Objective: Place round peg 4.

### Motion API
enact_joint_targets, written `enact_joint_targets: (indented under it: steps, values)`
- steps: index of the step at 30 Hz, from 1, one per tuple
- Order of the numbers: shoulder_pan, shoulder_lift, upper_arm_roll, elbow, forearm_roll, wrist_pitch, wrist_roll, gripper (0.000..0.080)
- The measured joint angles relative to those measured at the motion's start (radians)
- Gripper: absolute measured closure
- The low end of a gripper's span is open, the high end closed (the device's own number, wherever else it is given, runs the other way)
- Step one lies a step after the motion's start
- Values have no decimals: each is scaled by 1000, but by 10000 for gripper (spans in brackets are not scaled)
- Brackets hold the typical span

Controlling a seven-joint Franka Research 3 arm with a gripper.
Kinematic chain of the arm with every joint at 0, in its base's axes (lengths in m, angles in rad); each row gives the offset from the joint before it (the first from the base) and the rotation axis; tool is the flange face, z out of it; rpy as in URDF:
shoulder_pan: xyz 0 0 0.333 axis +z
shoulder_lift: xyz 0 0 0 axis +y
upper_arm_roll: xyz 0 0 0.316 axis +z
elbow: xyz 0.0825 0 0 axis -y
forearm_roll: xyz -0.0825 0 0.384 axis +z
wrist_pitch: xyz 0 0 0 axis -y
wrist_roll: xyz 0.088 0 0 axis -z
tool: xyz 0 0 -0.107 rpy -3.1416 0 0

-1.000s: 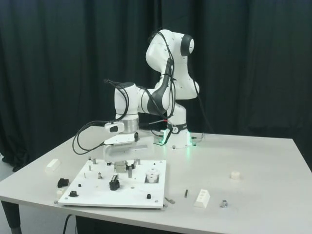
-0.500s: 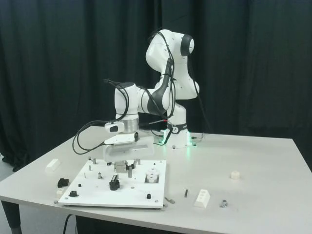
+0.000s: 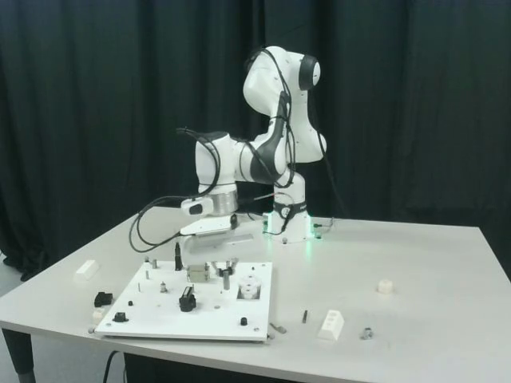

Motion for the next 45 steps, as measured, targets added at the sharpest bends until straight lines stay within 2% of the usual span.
enact_joint_targets:
  steps: [6, 13, 29, 45]
  values:
    - [48, -6, 17, -1, 50, -12, 36, 653]
    - [134, -5, 36, -8, 90, -11, 90, 653]
    - [348, 22, 44, -10, 82, 50, 289, 653]
    - [463, 81, 44, -10, 81, 121, 368, 653]
